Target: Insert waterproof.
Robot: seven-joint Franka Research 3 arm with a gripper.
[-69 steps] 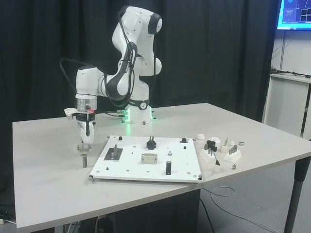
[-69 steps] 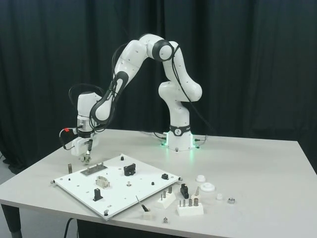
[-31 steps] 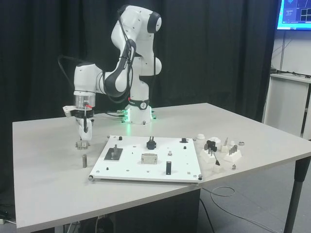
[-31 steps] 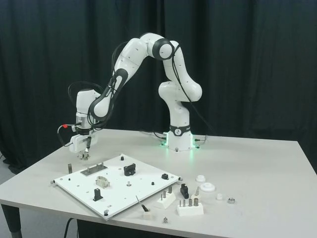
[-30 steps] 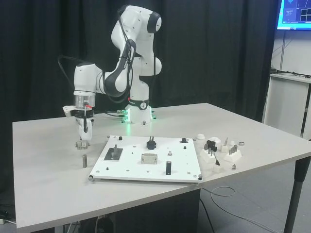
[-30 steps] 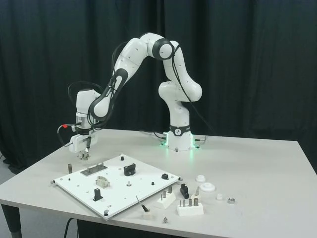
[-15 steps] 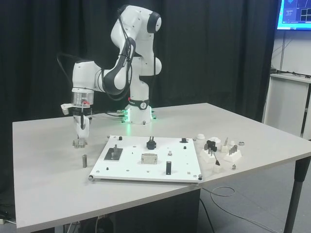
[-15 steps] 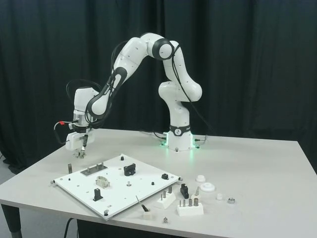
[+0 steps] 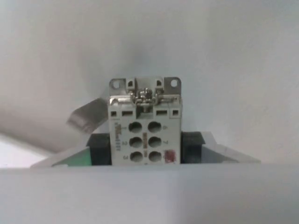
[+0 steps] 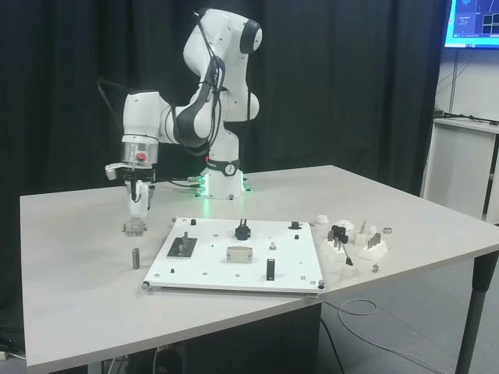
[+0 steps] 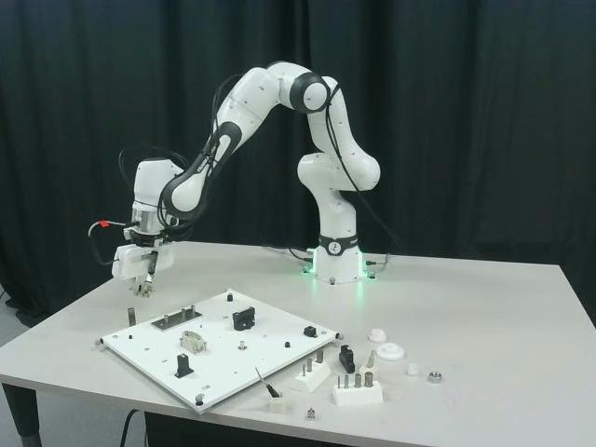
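The white arm rose from its base at the back of the desk (image 10: pixel 70 257), bent over at its elbow and reached down towards the desk's side, with its wrist vertical. The gripper (image 10: pixel 135 224) pointed straight down, above the desk surface. Its black fingers (image 9: pixel 192 146) were closed on a white connector (image 9: pixel 144 135), gripping it by both sides.

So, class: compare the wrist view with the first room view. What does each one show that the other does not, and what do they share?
Only the wrist view shows the connector's face: numbered round holes and a metal bracket on top. Only the first room view shows the white arm, the white board, the small upright post on the grey table and the white part holders. Both show the gripper shut on the connector above the table.
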